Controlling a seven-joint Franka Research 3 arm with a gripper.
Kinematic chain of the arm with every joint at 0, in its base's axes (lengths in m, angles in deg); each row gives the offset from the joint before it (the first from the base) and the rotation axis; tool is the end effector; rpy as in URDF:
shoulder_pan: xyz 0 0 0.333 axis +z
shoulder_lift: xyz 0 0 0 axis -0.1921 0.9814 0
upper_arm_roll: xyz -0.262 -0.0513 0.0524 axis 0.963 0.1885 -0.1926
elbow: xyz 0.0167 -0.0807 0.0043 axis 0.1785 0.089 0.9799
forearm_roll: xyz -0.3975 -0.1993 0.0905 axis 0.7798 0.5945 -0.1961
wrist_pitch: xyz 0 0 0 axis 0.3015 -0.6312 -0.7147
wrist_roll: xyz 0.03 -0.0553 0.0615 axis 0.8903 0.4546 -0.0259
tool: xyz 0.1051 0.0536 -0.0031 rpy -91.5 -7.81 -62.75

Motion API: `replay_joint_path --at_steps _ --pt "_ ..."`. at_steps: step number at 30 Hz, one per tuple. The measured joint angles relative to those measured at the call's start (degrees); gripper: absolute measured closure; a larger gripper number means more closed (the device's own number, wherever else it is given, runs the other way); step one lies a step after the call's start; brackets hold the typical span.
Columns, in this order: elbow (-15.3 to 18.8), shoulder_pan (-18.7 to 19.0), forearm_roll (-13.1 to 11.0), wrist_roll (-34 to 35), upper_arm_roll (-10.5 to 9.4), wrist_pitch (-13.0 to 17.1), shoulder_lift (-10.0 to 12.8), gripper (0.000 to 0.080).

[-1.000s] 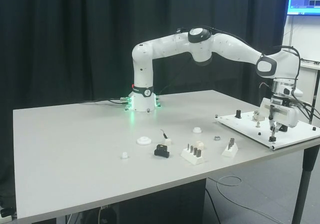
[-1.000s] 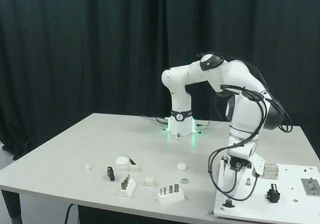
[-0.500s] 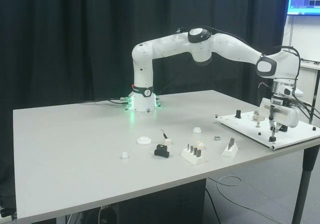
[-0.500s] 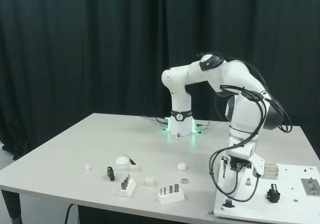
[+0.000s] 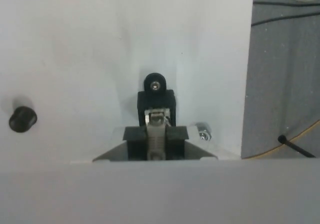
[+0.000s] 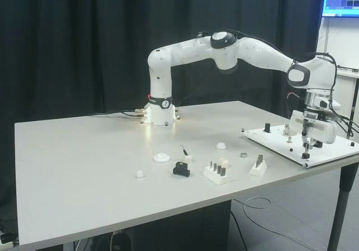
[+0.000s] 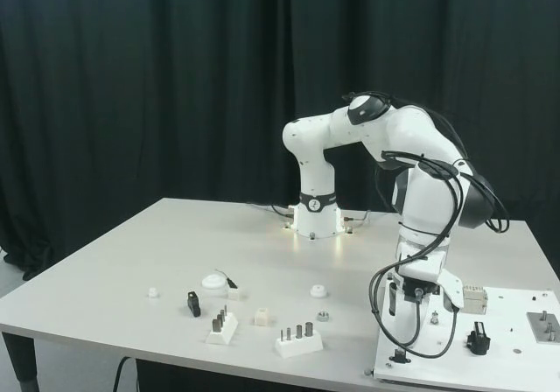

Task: Insert Ethernet.

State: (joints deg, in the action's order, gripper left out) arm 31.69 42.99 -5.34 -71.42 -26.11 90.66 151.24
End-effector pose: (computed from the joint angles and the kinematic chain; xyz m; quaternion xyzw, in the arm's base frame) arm 0.7465 0.2814 0.2027 0.9320 0.3557 -0.0036 0.0693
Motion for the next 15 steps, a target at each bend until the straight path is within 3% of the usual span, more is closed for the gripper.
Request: replay_joint_path --at_steps 15 --pt "0.0 -0.4 0.0 -0.4 -0.53 0.2 0.0 0.0731"
